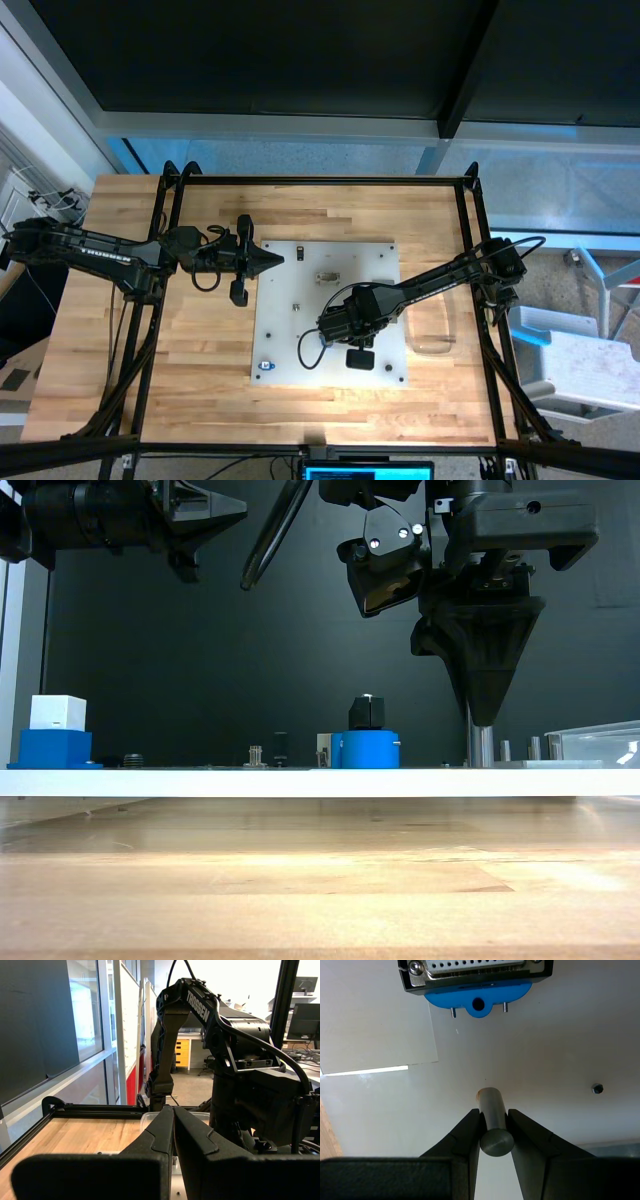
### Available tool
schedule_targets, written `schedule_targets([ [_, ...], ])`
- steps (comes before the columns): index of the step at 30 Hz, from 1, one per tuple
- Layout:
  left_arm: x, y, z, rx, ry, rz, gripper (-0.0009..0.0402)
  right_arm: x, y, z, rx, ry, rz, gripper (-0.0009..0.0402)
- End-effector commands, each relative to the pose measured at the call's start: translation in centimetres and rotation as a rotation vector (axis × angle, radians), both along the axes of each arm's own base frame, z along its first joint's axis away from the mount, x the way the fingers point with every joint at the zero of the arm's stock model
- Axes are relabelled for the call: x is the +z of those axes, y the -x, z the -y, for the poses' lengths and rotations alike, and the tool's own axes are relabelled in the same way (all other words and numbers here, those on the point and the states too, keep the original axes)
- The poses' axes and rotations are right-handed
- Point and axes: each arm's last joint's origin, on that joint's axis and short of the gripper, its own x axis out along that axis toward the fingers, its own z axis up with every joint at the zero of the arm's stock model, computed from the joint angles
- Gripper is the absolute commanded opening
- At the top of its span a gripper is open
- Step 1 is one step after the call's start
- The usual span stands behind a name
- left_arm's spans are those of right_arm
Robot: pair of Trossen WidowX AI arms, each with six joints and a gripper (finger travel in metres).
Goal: Pick the 16mm cylinder and place it in the taskboard
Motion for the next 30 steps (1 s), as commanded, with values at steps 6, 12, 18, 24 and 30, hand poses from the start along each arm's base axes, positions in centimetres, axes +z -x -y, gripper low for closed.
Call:
schedule_targets([
  [6,0.01,-0.01,0.00,0.000,0.000,0.000,0.0000,-0.02,0.02,-0.04,0.001,-0.014,-0.003,0.0045],
  [12,0.01,-0.01,-0.01,0.000,0.000,0.000,0.0000,-0.04,0.03,-0.03,0.002,-0.013,-0.004,0.0045],
  [18,0.01,-0.01,-0.01,0.000,0.000,0.000,0.0000,-0.07,0.04,-0.03,0.002,-0.009,-0.004,0.0045],
  [24,0.01,-0.01,0.00,0.000,0.000,0.000,0.0000,-0.07,0.01,0.02,0.001,0.005,0.003,0.0045],
  [30,0.01,-0.01,-0.01,0.000,0.000,0.000,0.0000,-0.07,-0.01,0.02,0.002,0.011,0.006,0.0045],
])
